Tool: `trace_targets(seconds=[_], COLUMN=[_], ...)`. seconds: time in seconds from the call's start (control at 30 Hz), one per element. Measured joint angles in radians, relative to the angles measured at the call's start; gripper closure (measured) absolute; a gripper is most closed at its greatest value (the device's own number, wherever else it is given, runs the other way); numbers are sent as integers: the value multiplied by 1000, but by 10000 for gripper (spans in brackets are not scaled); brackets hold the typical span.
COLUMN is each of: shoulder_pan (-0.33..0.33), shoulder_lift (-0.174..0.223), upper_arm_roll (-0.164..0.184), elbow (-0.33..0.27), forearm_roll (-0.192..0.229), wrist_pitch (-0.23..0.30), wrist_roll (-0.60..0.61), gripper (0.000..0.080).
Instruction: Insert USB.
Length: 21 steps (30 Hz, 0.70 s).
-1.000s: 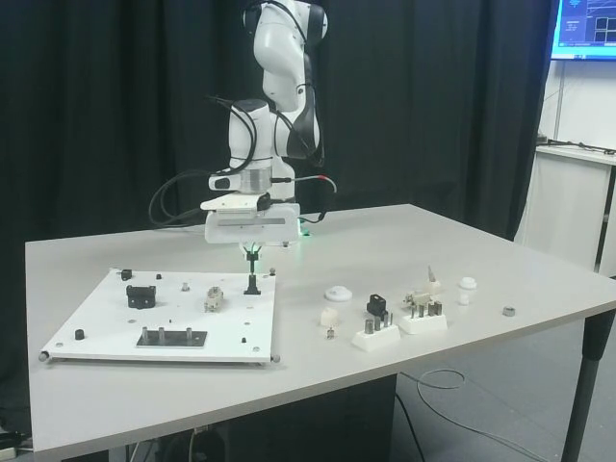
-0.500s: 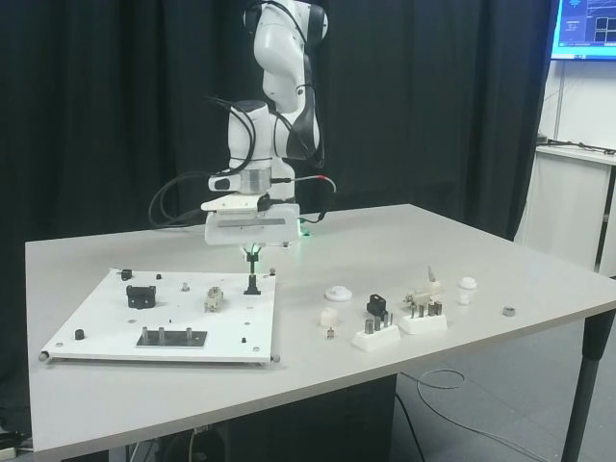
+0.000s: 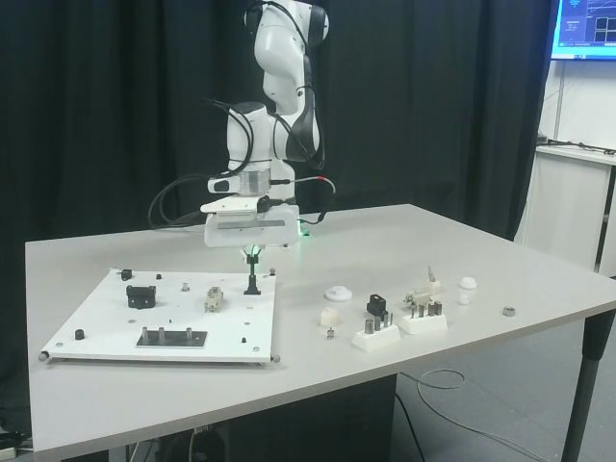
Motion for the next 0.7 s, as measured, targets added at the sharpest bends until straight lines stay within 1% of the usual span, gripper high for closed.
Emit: trace_targets(seconds=[0.43, 0.7], shoulder_pan=[0, 0], shoulder_lift=[2, 3], upper_arm_roll=[0, -1], elbow=[0, -2], forearm_roll=[4, 20], wrist_pitch=[7, 16], wrist_roll=[-15, -31], gripper=[739, 739])
